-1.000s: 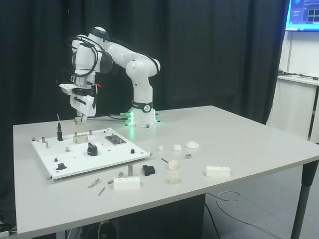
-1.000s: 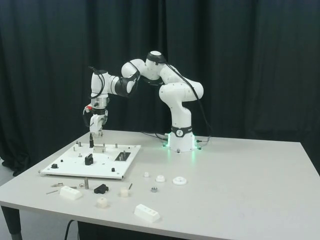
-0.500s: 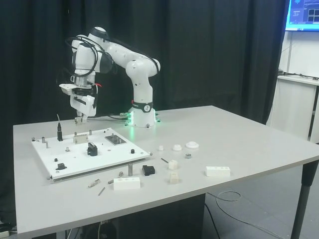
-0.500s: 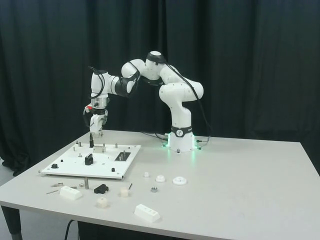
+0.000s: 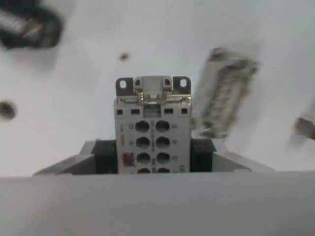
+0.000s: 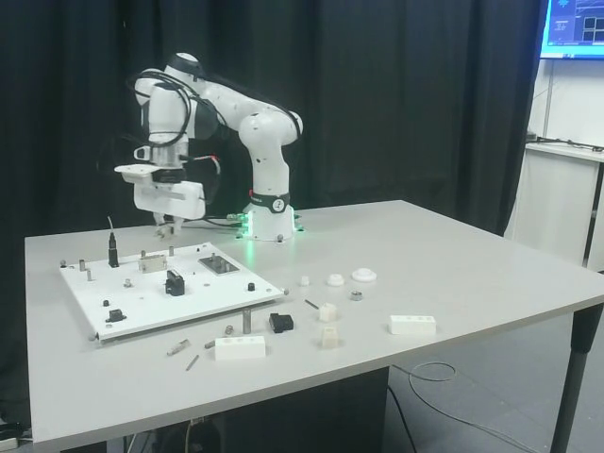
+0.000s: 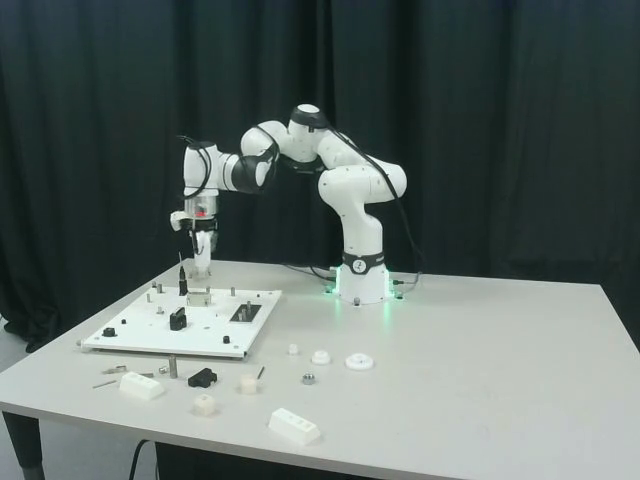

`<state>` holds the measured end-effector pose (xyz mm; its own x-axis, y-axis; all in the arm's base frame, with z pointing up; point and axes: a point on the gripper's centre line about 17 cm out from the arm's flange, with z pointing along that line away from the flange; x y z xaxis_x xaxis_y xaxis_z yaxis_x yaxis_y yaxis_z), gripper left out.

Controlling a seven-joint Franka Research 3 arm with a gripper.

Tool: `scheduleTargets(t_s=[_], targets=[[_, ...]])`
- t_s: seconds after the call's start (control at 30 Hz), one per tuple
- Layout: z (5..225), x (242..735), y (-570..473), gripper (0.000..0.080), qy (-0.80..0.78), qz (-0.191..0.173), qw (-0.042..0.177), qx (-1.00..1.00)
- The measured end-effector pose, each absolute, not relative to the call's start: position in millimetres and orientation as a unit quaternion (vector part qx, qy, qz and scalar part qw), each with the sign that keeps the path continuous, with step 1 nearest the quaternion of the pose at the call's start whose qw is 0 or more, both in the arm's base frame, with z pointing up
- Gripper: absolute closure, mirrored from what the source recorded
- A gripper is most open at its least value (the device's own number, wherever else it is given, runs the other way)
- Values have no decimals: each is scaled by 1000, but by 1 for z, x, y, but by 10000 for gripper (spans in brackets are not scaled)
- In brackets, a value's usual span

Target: Place waterproof.

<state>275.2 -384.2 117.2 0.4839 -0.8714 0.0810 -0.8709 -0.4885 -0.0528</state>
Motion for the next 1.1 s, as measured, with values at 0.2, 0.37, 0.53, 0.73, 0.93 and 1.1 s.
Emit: scheduleTargets(t_s=[0.2,0.37,0.53,0.73,0.93,1.1], targets=[[116,298,-353,493,453,-55,28,-889],[115,319,-322,493,404,-61,46,-912],[116,341,-290,493,356,-65,59,-930],[117,373,-248,493,303,-69,72,-948],[118,404,-203,493,257,-73,83,-960],[120,427,-161,493,229,-74,93,-966]])
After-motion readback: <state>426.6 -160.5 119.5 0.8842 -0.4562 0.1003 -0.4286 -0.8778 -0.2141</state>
